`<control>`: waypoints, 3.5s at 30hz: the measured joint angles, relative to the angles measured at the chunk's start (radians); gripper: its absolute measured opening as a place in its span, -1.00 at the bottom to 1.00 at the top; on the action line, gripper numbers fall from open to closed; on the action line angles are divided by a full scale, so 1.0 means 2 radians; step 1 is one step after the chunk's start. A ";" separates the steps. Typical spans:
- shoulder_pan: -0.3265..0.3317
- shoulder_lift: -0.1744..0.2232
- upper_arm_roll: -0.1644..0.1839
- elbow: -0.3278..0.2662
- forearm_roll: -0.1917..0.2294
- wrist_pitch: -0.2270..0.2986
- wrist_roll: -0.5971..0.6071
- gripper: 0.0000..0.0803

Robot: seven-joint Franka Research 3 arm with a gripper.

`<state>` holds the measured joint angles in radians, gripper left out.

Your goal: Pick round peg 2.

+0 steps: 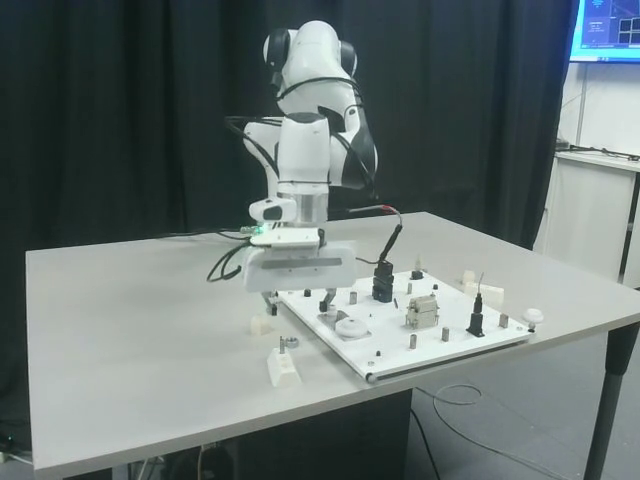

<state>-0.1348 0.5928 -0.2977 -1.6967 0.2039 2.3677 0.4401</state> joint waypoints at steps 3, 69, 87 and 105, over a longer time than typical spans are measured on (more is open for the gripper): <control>-0.002 0.012 0.000 0.010 0.005 0.000 -0.001 0.99; -0.025 0.079 -0.004 0.070 0.035 -0.033 -0.079 0.22; -0.026 0.081 -0.005 0.070 0.035 -0.033 -0.078 -0.84; -0.023 0.059 -0.013 0.080 0.034 -0.070 -0.078 -0.83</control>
<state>-0.1799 0.7104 -0.3246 -1.5372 0.2725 2.2278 0.2832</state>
